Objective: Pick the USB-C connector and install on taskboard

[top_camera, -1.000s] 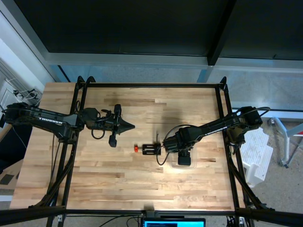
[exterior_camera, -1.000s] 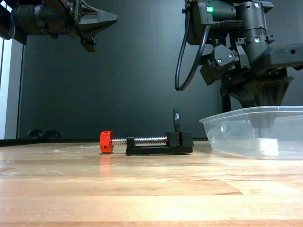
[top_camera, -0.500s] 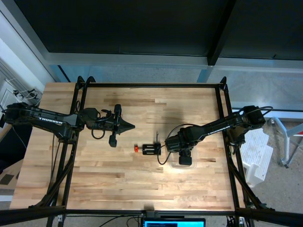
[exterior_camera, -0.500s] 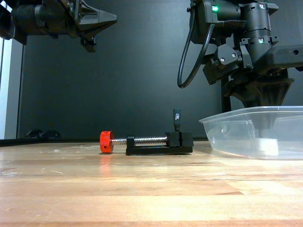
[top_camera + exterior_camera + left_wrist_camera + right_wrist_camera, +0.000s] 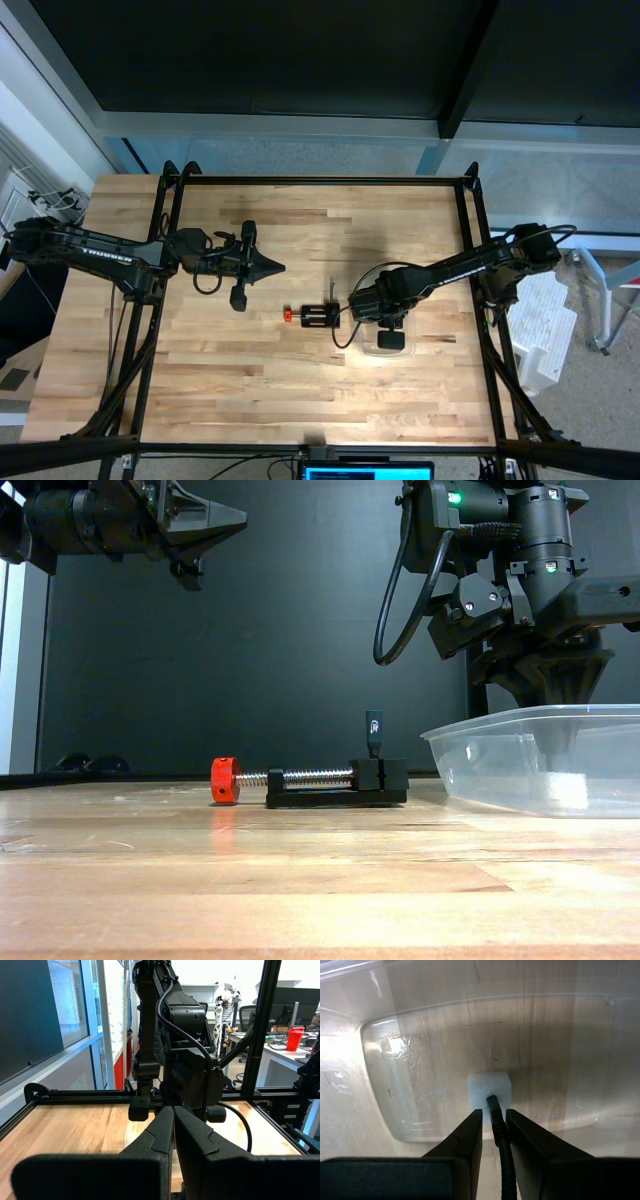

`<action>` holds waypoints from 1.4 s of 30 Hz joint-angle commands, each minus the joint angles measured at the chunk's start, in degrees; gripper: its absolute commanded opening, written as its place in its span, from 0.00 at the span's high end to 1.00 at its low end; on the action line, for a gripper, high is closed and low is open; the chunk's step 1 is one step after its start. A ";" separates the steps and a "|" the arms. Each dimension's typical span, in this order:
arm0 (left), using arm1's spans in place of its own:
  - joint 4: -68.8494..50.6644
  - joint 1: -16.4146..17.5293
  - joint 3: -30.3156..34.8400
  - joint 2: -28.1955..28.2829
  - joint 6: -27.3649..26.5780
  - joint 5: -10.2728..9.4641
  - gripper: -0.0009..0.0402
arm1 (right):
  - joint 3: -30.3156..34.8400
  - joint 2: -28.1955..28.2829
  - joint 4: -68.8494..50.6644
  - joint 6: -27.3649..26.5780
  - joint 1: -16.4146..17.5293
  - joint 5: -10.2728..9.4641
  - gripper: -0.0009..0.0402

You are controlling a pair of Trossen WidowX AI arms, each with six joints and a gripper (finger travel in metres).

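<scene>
Clear tray (image 5: 470, 765), right of centre on the counter (image 5: 250, 390), holds the USB-C connector (image 5: 493, 1105): a slim black plug on a braided black cable, tip seen over a white foam block (image 5: 490, 1085); its long axis runs along the fingers, tip pointing away from the camera toward the tray floor; right gripper (image 5: 493, 1113) reaches into the tray, fingers slightly spread either side of the plug; taskboard (image 5: 318, 316), just left of the tray, lies left–right, orange-red knob (image 5: 225, 779) leftmost; left gripper (image 5: 280, 267), raised at left, fingers pressed together.
</scene>
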 commanded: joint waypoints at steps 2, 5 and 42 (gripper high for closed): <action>0.00 0.00 0.00 0.00 0.02 0.02 0.98 | 0.02 0.02 0.11 0.02 0.00 0.02 0.93; 0.00 0.00 0.00 0.00 0.02 0.02 0.98 | 0.02 0.02 0.17 0.02 0.00 0.02 0.99; 0.00 0.00 0.00 0.00 0.02 0.02 0.98 | 10.21 -4.15 -13.99 -0.02 0.00 -0.22 0.98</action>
